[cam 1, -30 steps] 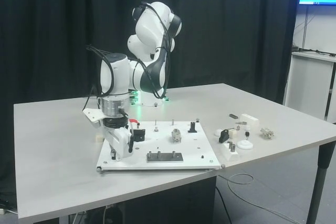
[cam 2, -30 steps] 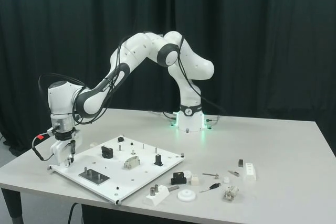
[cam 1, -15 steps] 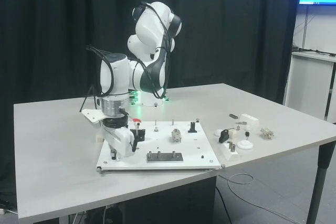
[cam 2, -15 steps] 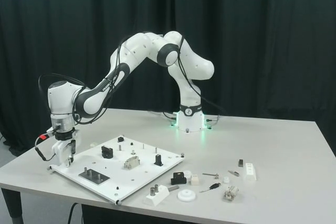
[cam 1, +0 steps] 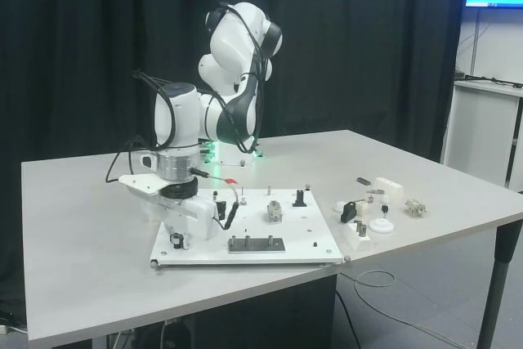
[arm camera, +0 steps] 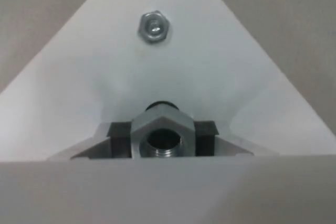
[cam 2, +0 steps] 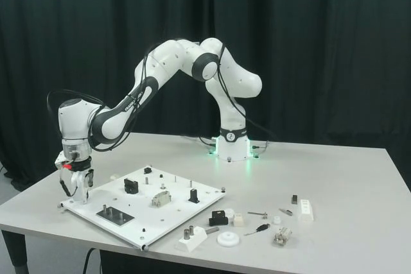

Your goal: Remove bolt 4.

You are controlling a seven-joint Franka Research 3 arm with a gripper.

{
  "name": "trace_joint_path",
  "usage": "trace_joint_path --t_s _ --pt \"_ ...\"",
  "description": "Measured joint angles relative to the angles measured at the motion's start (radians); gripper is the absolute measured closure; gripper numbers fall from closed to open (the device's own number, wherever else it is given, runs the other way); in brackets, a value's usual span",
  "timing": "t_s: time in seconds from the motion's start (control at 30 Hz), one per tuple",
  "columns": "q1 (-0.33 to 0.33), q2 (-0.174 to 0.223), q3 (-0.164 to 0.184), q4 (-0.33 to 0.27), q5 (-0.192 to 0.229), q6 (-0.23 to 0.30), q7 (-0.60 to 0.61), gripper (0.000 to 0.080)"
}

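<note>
The pincer (cam 1: 176,243) pinches a bolt (arm camera: 162,139) at the white board's (cam 1: 302,239) corner, seemingly just above it, on the grey counter (cam 1: 82,226).

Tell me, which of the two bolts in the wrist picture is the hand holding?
The big hollow hex bolt, sitting right between the hand's black pads. The smaller hex bolt sits apart on the white board, near its corner, untouched.
</note>
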Motion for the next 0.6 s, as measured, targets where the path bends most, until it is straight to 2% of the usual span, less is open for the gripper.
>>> trace_joint_path --t_s 0.6 --pt "0.000 -0.002 -0.003 -0.004 0.000 0.003 -0.427 0.0572"
